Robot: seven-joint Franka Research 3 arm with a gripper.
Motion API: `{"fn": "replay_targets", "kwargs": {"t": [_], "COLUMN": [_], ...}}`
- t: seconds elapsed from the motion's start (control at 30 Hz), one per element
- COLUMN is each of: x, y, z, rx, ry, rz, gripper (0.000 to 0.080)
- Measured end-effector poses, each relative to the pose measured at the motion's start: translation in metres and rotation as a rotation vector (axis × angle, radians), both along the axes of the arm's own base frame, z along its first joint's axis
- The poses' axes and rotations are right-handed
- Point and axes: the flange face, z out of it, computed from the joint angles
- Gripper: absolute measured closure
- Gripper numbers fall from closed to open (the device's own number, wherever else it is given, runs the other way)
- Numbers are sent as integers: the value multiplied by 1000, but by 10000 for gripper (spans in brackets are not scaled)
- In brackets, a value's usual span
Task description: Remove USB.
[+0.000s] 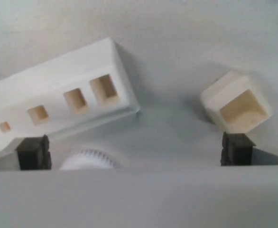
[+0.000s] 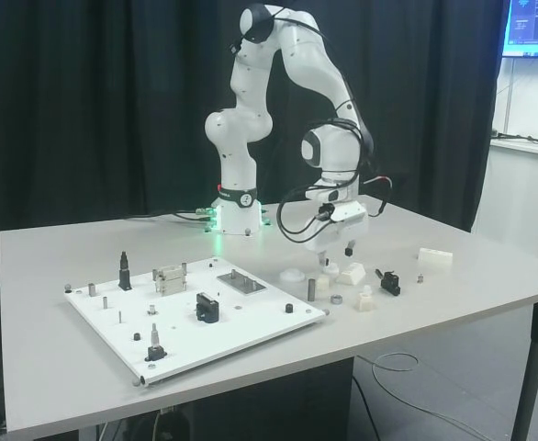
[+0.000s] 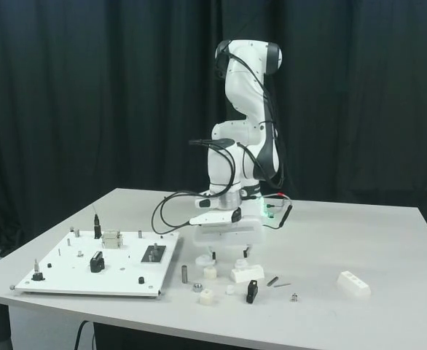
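White arm (image 2: 287, 83), grey table (image 2: 58, 266), white board (image 2: 191, 326), black curtain (image 2: 85, 101), green glow (image 2: 216, 213) at the base.

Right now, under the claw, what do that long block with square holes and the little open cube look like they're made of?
Both look like plastic, possibly printed. The long block is white and matte, with crisp square pockets. The small open cube is off-white, dull, thick-walled and hollow. No metallic shine on either.

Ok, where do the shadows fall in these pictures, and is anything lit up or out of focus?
Wrist view: the white block with sockets casts a soft shadow on the grey table, and the near white edge is out of focus. First room view: a green glow at the arm's base. Second room view: even light, black curtain behind.
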Motion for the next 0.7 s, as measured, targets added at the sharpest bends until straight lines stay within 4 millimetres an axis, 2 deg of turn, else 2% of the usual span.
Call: {"fn": "replay_targets", "kwargs": {"t": [0.2, 0.37, 0.53, 0.7], "x": [8, 16, 25, 35], "y": [-12, -30, -57, -94], "z": [7, 15, 27, 44], "rx": [-21, -51, -90, -136], "ry": [-19, -34, -41, -35], "rz": [5, 6, 8, 15], "gripper": [3, 3, 3, 3]}}
